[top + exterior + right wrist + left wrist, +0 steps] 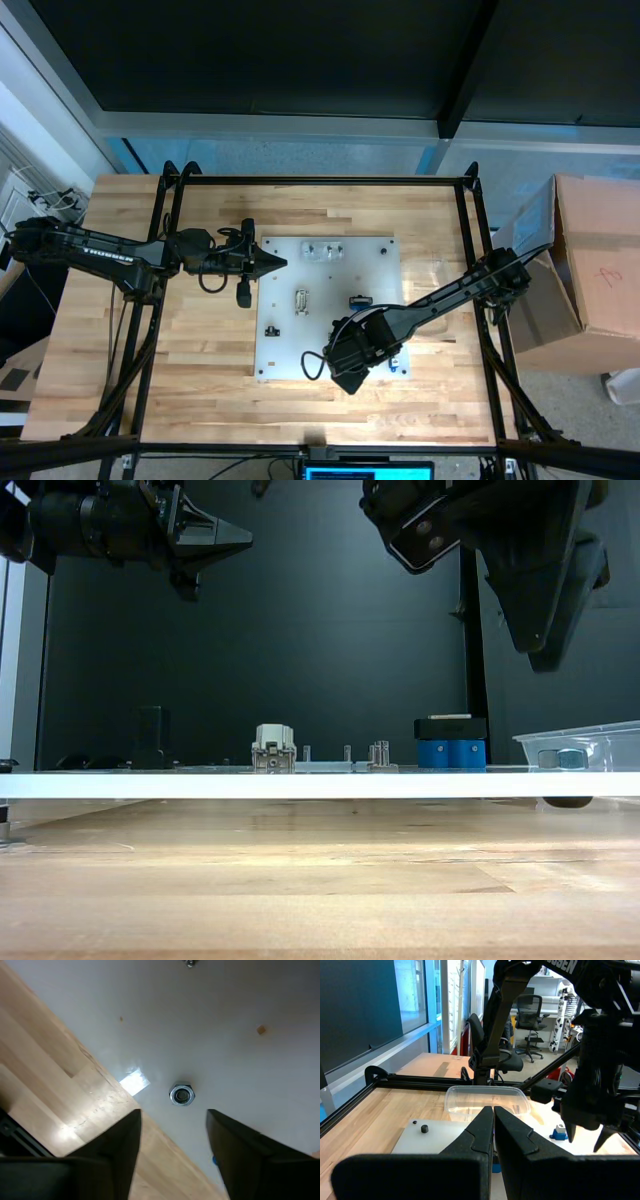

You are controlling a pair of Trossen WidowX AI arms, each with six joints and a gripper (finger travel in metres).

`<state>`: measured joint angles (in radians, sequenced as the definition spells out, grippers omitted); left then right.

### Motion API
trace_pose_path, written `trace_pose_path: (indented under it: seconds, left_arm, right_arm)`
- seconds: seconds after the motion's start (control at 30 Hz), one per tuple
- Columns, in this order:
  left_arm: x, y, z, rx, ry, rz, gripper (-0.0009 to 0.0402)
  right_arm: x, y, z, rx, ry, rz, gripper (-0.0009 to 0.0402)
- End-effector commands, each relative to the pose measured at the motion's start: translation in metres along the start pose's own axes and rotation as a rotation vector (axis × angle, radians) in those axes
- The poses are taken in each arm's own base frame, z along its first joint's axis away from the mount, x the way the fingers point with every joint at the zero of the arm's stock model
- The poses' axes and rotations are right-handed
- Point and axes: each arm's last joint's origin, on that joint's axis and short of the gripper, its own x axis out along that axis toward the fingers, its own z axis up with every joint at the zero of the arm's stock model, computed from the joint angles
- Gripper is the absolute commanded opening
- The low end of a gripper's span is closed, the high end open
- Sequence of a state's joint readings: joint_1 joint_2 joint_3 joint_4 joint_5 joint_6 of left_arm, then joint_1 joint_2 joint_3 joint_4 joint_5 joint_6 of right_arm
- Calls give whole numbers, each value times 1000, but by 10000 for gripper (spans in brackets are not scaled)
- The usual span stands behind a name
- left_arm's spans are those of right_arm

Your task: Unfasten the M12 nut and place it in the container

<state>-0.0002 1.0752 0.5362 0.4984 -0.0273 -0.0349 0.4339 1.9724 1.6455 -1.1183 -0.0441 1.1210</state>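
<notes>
While left gripper [280,263] fingers sit together far off, right gripper [172,1112] fingers gape above the M12 nut [181,1094] on its stud; best descend centred, straddling it.

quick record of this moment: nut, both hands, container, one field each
nut: on its stud on the white board, not held, no ribs showing
right hand: above the nut, fingers open, not touching it
left hand: fingers shut on nothing, raised over the board's left edge
container: clear tray past the board's right side; the nut is not in it
</notes>
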Motion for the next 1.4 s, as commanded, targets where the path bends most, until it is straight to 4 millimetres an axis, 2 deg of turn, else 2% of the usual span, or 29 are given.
trace_pose_path:
  seconds: [0.03, 0.2, 0.33, 0.53, 0.87, 1.03, 1.17, 1.4]
  left_arm:
    - [0, 0, 0, 0, 0, 0, 0]
    - [0, 0, 0, 0, 0, 0, 0]
    - [0, 0, 0, 0, 0, 0, 0]
    - [0, 0, 0, 0, -1, 0, 0]
    - [0, 0, 0, 0, 0, 0, 0]
    - [0, 0, 0, 0, -1, 0, 0]
    - [0, 0, 0, 0, 0, 0, 0]
    - [0, 0, 0, 0, -1, 0, 0]
  right_arm:
    - [2, -1, -1, -122, -29, -29, 231]
    - [12, -4, -5, -215, -26, -52, 257]
    - [23, -3, -7, -289, -19, -54, 252]
    - [31, 1, -8, -392, -12, -48, 248]
    - [53, 2, -7, -429, -3, -77, 247]
    - [55, 3, -7, -459, -1, -79, 246]
    - [54, 3, -7, -476, 1, -80, 219]
    - [54, 2, -7, -486, 3, -82, 120]
